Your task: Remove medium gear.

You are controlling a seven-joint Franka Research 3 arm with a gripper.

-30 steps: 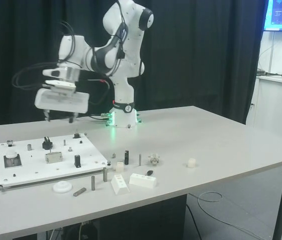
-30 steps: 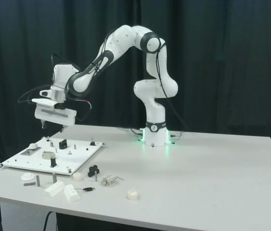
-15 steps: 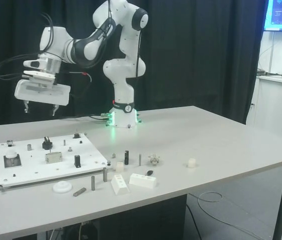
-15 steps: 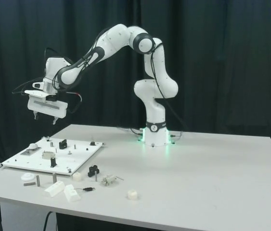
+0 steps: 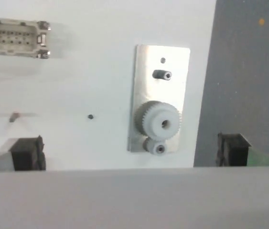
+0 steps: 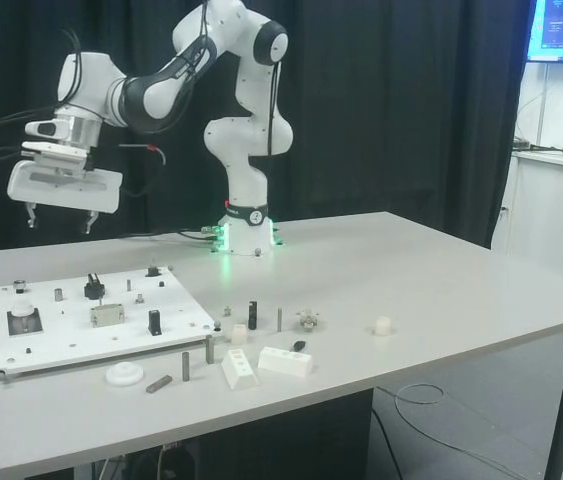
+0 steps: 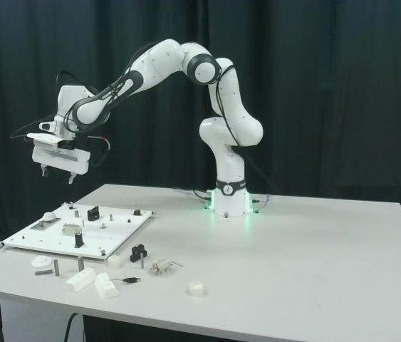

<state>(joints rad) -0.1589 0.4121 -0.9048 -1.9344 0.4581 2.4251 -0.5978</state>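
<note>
Hovering Above the Board, Gear in Place

Hanging high over the far end of the white board (image 6: 101, 325), the pincer (image 6: 58, 219) sits at the end of the white arm (image 7: 157, 68), well apart from everything below it. Its two fingertips (image 6: 31, 218) stand wide apart and hold nothing.

The medium gear (image 5: 156, 121) sits seated on a grey metal plate (image 5: 159, 57) fixed to the board near one edge. A smaller gear (image 5: 154, 146) touches it on one side; a bare dark peg (image 5: 161, 75) stands on the plate on the other side, apart from it. In the first room view the plate and gear appear at the board's end nearest the pincer.

A grey multi-pin connector (image 5: 14, 38) is mounted elsewhere on the board.

Loose parts lie on the grey surface (image 7: 314, 249) beside the board: a white disc (image 6: 123, 375), two white blocks (image 6: 266, 364) and a small white cylinder (image 6: 383, 325).

A green light (image 7: 209, 206) glows at the arm's base.
</note>
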